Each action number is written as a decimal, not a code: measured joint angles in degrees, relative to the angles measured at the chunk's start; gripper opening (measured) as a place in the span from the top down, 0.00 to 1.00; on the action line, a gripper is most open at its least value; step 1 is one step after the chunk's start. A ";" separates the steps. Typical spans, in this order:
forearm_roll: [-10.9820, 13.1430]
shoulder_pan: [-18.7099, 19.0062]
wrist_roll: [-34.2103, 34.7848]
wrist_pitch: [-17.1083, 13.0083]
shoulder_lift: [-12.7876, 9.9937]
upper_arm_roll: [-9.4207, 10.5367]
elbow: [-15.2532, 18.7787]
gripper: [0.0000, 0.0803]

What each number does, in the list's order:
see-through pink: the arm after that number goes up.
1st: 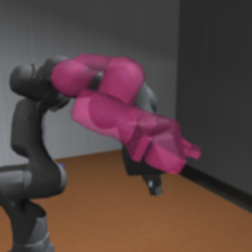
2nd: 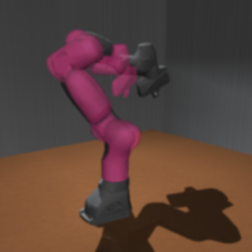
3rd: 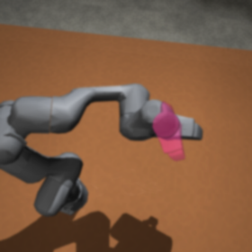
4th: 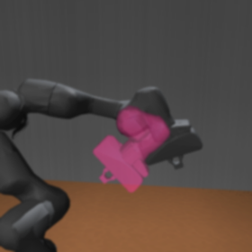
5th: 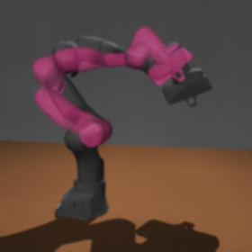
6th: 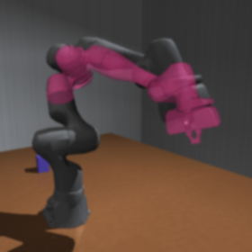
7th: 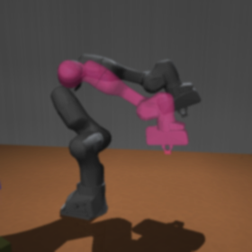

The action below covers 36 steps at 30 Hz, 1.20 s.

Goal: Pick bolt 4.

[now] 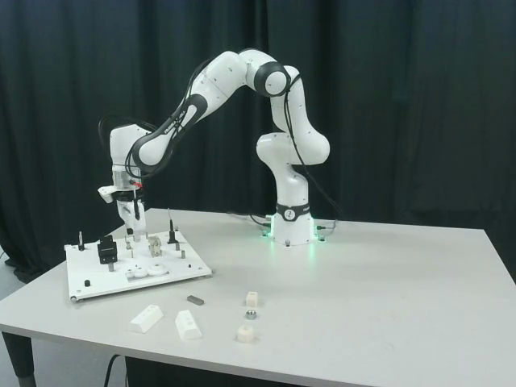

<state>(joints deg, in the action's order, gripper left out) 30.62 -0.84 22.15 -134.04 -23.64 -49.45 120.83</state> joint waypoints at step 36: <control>-2.34 1.28 0.60 1.85 2.95 -0.02 -1.98 0.00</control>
<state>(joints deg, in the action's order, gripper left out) 28.27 0.44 22.76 -132.18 -20.68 -49.47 118.84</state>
